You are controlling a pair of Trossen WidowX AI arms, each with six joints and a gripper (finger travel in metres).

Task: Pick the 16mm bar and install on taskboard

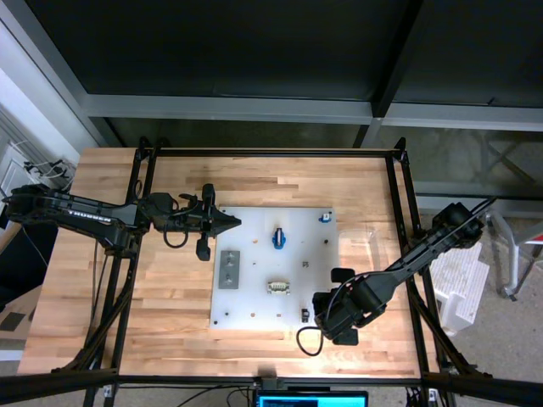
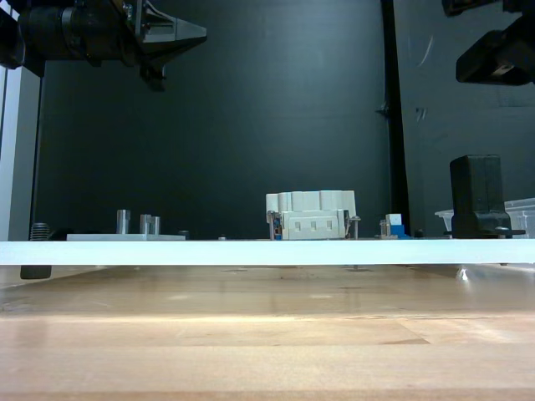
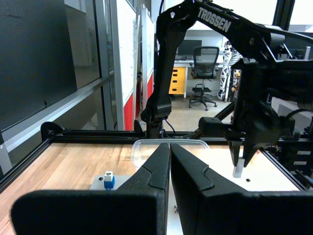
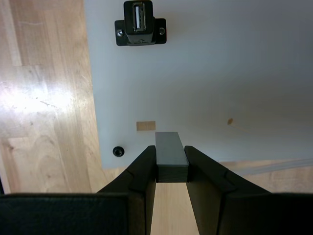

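Grey metal, the 16mm bar is sitting pinched in the right gripper, which is hovering over the edge of the taskboard; the carry is seemingly under way. Next it is needing travel across bare board toward the grey block, skirting the black connector ahead. Meanwhile the left gripper, pressed together, is hanging near that block.

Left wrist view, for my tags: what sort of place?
Probably a lab: black office chair, yellow cabinet, wooden workbench. Left gripper hovers over white plastic taskboard; right gripper holds grey metal bar there.
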